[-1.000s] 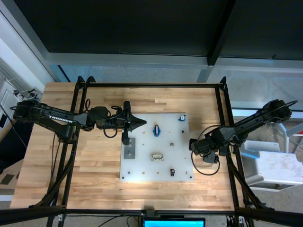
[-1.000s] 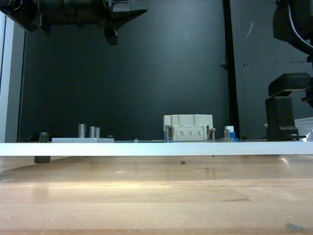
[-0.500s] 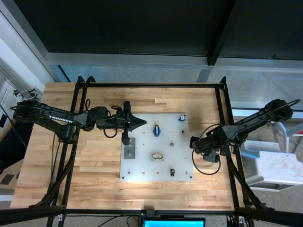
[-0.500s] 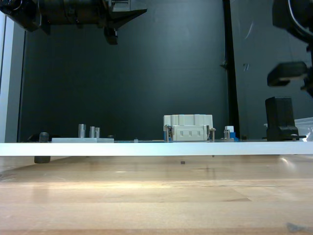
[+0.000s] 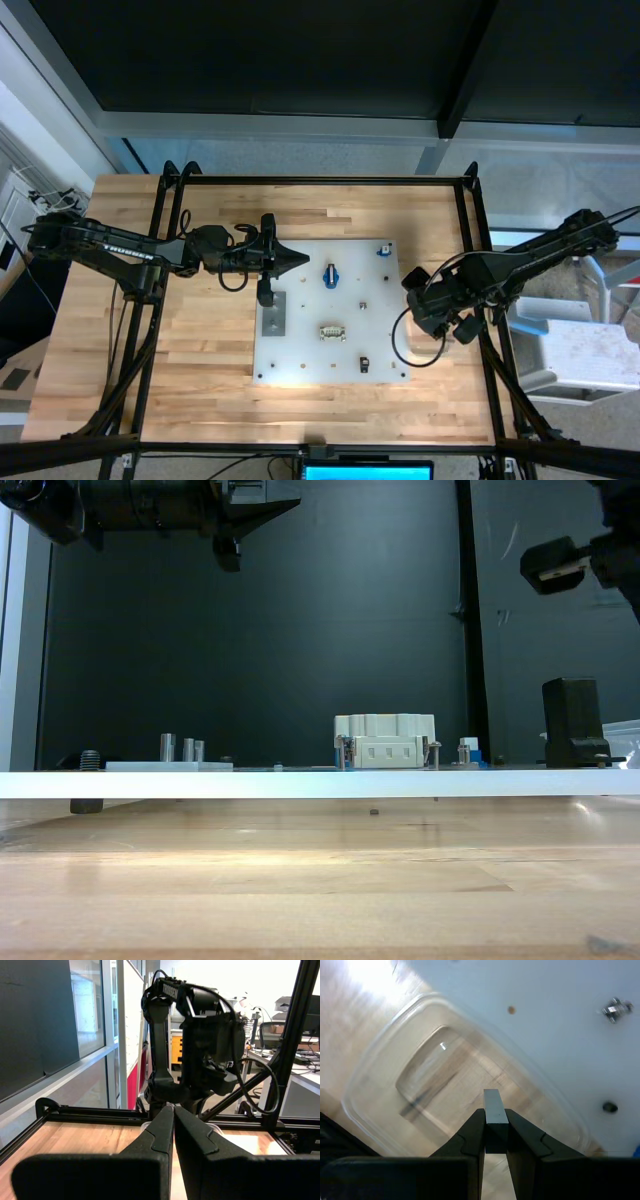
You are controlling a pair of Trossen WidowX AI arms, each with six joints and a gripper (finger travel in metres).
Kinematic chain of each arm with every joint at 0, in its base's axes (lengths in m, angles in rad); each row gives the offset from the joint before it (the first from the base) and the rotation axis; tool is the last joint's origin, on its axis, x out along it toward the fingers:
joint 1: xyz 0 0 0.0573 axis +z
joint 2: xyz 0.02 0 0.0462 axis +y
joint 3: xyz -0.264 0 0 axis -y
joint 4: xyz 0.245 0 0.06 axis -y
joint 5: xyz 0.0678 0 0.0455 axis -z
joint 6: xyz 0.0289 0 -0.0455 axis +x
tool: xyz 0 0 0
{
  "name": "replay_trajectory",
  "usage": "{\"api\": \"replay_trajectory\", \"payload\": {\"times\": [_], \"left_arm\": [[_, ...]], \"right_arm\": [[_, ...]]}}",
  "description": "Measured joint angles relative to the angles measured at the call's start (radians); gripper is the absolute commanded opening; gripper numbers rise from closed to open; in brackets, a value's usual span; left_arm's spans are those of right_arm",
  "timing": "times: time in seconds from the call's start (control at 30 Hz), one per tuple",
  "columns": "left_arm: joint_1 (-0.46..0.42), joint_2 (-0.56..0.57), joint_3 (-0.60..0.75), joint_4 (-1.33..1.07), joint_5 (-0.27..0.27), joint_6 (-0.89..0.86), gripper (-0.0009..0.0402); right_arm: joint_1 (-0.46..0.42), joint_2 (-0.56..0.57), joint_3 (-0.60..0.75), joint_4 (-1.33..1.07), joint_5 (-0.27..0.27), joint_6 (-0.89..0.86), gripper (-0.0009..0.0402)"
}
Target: Pick the 16mm bar and place in it's hole on the taskboard
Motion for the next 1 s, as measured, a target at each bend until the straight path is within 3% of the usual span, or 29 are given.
{"api": "replay_trajectory", "payload": {"times": [0.43, 1.0], "left_arm": [[0.000, 0.000, 0.000, 0.000, 0.000, 0.000, 0.0000], [0.000, 0.000, 0.000, 0.000, 0.000, 0.000, 0.0000]], "right_arm": [[0.000, 0.146, 0.256, -0.134, 0.001, 0.457, 0.0000], [0.002, 0.243, 0.318, -0.135, 0.000, 0.537, 0.0000]]}}
